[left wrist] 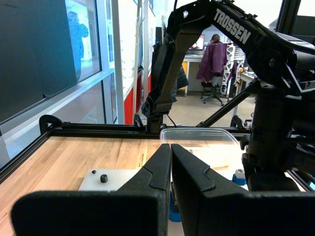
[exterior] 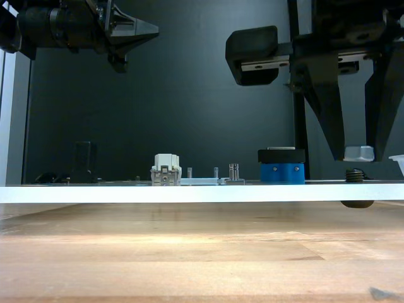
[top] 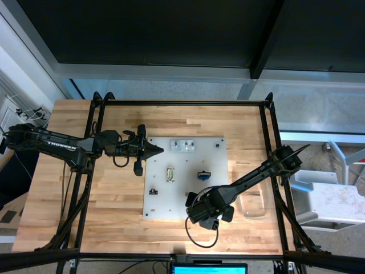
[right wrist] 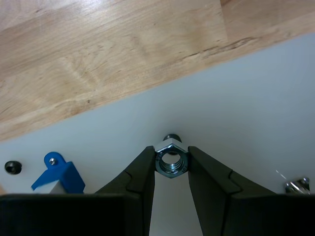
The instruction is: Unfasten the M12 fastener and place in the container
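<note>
"Where's the M12 nut (right wrist: 171, 163)?"

"Lower right of the low view, clamped in the right gripper (exterior: 358, 149), just above its bare stud (exterior: 355, 175) on the white board (top: 171, 211)."

"And the container (top: 252, 205)?"

"On the wooden table (top: 114, 200), right of the board. The left gripper (exterior: 154, 26) hangs upper left against the dark wall, jaws together."

Pale wooden table (top: 114, 188), dark panel (top: 148, 28) behind; grey floor (top: 319, 108), glazed partitions (left wrist: 83, 49), office chair (left wrist: 212, 93) beyond

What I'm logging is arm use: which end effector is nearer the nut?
Right. The right end effector holds the nut just above its stud. The left end effector hangs shut over the board's far left edge, well away.
</note>
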Available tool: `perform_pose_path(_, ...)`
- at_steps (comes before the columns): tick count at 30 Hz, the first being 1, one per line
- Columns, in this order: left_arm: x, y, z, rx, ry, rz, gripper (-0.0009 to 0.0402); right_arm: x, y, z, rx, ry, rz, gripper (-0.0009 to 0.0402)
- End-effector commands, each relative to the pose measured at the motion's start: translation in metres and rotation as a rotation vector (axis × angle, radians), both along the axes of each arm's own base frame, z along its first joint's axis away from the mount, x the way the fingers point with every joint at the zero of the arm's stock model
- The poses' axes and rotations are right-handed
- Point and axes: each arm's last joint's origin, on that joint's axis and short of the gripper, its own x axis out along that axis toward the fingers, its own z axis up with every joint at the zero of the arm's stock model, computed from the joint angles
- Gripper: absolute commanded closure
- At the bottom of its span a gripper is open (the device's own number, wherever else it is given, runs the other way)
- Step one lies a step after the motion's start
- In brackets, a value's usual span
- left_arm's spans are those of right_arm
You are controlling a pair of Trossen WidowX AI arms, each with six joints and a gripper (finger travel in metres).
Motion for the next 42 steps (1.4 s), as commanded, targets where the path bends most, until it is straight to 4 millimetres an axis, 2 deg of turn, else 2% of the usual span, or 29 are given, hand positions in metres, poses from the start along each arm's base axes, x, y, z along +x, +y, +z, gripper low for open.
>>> perform_pose_path(1,0.0,0.0,0.0,0.0,0.0,0.0,0.0393,-0.002,-0.001,0.006,0.007,-0.01,-0.014,0.0391)
perform_pose_path(5,0.0,0.0,0.0,0.0,0.0,0.0,0.0393,-0.005,-0.004,0.019,0.035,-0.03,-0.113,0.0391)
perform_pose_path(12,0.0,0.0,0.0,0.0,0.0,0.0,0.0393,-0.02,-0.011,0.04,0.083,-0.017,-0.411,0.0391)
perform_pose_path(18,0.0,0.0,0.0,0.0,0.0,0.0,0.0393,-0.037,-0.021,0.048,0.113,-0.015,-0.566,0.0391)
perform_pose_path(27,0.0,0.0,0.0,0.0,0.0,0.0,0.0393,-0.067,-0.035,0.047,0.139,0.001,-0.758,0.0391)
perform_pose_path(31,0.0,0.0,0.0,0.0,0.0,0.0,0.0393,-0.086,-0.042,0.045,0.146,0.012,-0.848,0.0391)
perform_pose_path(42,0.0,0.0,0.0,0.0,0.0,0.0,0.0393,-0.139,-0.057,0.042,0.16,0.027,-0.924,0.0391)
